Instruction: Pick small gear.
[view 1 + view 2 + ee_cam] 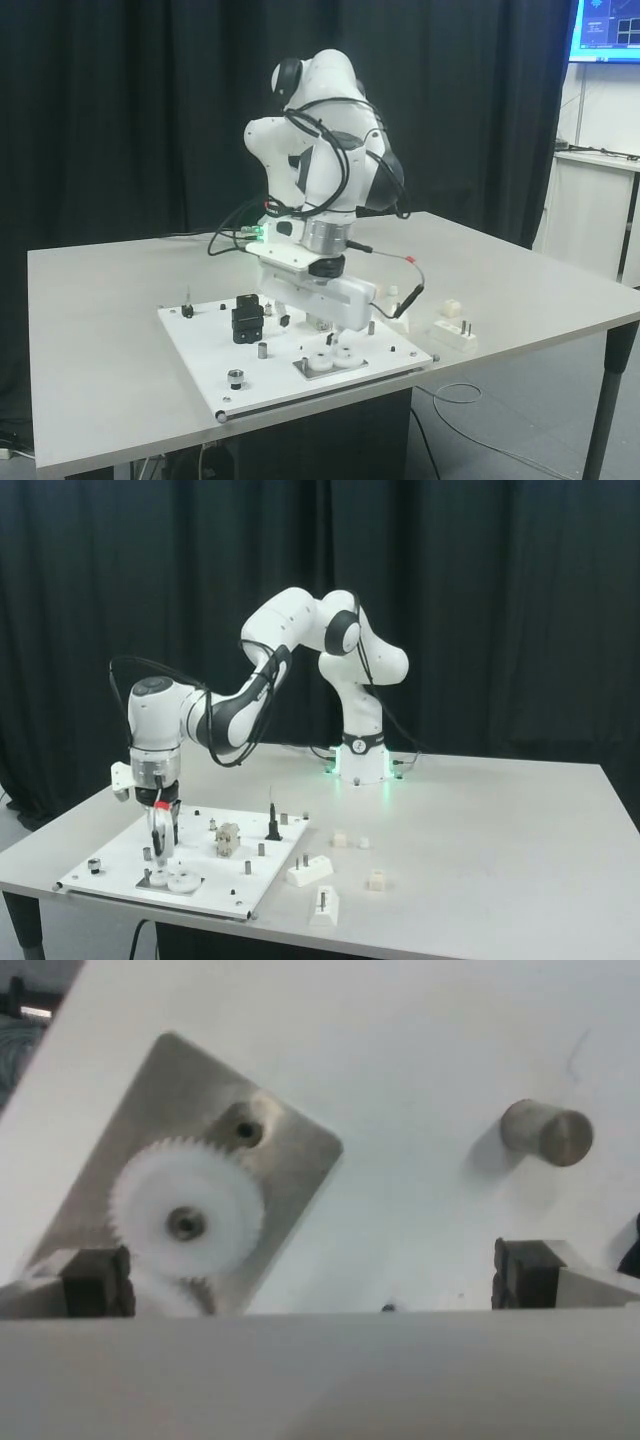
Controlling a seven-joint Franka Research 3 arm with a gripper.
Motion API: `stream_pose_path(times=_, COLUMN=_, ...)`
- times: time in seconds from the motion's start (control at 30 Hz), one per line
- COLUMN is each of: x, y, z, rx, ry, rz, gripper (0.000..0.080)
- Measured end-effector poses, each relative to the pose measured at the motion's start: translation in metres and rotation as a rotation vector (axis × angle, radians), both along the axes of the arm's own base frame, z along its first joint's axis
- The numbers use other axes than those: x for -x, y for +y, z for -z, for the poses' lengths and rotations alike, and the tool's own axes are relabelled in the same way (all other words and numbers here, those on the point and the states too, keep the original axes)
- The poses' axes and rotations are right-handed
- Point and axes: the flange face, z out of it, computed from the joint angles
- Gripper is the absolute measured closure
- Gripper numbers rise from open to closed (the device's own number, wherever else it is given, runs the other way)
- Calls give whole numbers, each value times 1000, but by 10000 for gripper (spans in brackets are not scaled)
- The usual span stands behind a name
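Observation:
In the wrist view a small white gear (pixel 172 1298) sits on a grey metal plate (pixel 290 1165), meshed with a larger white gear (pixel 185 1222) and partly hidden behind the gripper body. My gripper (pixel 310 1278) is open. One black pad (pixel 97 1282) is beside the small gear and the other fingertip (pixel 524 1273) is far across the white board. In the room views the gripper (pixel 302 318) (pixel 160 842) hangs just above the two gears, with the small gear (pixel 321 363) (pixel 158 878) near the board's front edge.
A grey metal peg (pixel 545 1132) stands on the white board (pixel 200 350). A black block (pixel 246 318), several small pegs and a bearing (pixel 236 378) also stand on the board. White fixtures (pixel 452 330) lie on the grey table beside it.

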Motion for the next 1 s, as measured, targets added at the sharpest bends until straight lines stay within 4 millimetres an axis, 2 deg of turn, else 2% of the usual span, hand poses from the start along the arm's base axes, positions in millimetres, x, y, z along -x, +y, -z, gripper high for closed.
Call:
stream_pose_path(times=0.43, x=-8, y=16, z=-16, rx=2, ry=-24, rz=-17, gripper=3)
stream_pose_path(times=1.0, x=-9, y=17, z=-26, rx=6, ry=-37, rz=-19, gripper=3)
